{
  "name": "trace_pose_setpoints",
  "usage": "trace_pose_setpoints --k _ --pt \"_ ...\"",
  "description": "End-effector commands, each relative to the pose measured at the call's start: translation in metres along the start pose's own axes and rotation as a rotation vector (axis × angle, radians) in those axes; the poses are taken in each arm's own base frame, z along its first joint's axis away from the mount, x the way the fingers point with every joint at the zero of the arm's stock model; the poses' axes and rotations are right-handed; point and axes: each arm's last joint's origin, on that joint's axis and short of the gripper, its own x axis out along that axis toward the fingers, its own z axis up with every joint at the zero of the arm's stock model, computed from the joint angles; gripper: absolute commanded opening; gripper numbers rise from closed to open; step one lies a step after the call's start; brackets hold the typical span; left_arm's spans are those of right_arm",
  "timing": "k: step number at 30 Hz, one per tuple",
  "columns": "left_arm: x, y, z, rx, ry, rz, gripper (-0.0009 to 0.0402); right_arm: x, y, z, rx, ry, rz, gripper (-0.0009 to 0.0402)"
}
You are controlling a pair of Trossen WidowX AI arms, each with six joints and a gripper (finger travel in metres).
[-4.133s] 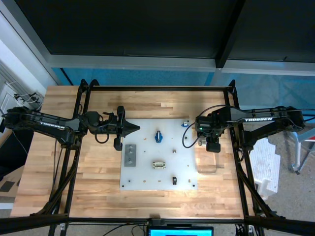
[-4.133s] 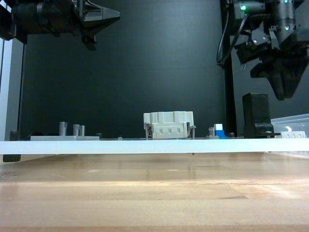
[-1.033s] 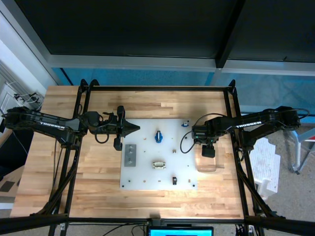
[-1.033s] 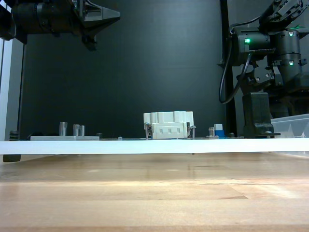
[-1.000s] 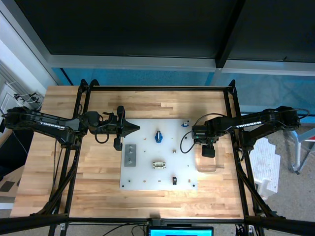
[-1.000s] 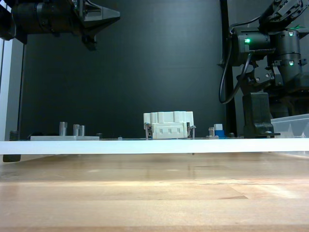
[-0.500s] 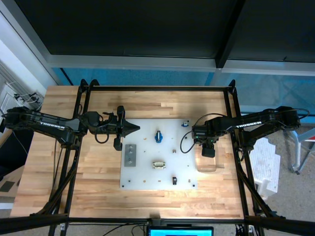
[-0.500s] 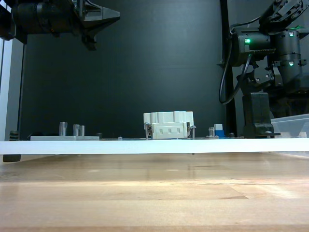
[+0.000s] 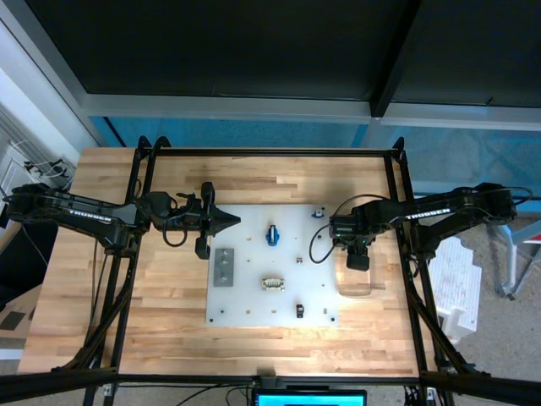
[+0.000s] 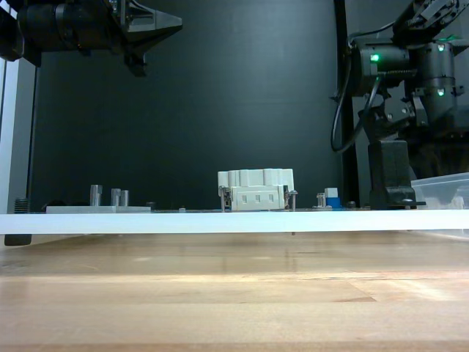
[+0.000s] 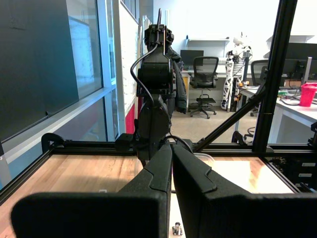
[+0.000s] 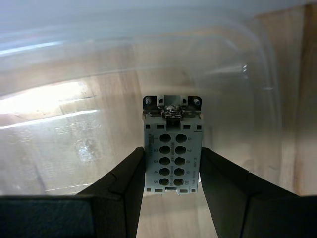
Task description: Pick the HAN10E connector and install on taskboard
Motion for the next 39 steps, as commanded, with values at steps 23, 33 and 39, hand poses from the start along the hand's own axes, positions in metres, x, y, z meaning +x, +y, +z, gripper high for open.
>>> trace_pose_setpoints --k 23,33,39 --pt "0.0 0.0 0.0 0.0 0.0 0.0 0.0001 -0.097 0.03 0.03 -0.03 -0.069 0.034 0.0057" --pt "0.0 0.0 0.0 0.0 0.0 0.0 0.0001 -0.105 0.068 0.073 -0.062 -0.07 0.046 0.0057" --pt "0.0 0.0 0.0 0.0 0.0 0.0 0.0001 -0.103 0.09 0.104 -0.084 -0.076 0.051 0.0057"
